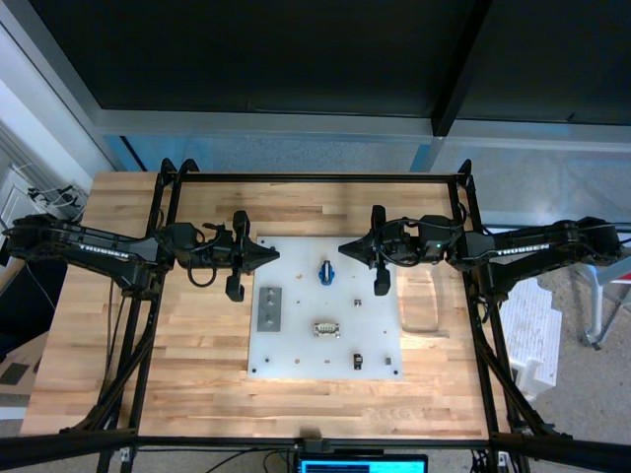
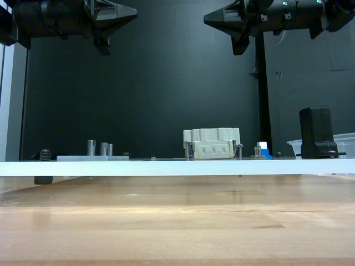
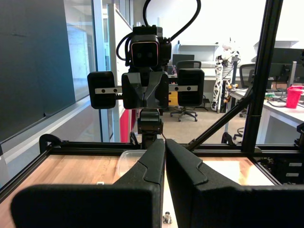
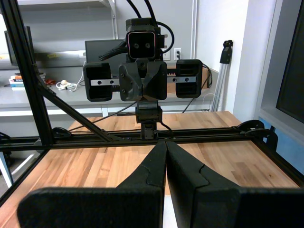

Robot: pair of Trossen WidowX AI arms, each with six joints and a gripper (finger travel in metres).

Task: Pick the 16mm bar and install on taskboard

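L gripper and R gripper hang high over the far part of the white board, tips facing each other. Fingers of both are pressed together, nothing held. The bar is prob. the small grey peg standing on the board near the blue knob, toward the R arm, well below both grippers. The grey block lies toward the L arm.

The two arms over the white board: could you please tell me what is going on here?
Nothing is being handled at the moment. The left gripper and the right gripper both hang high above the taskboard, pointing at each other with fingers shut and empty. The board's blue knob, grey block and connector sit below, so the pick has not begun.
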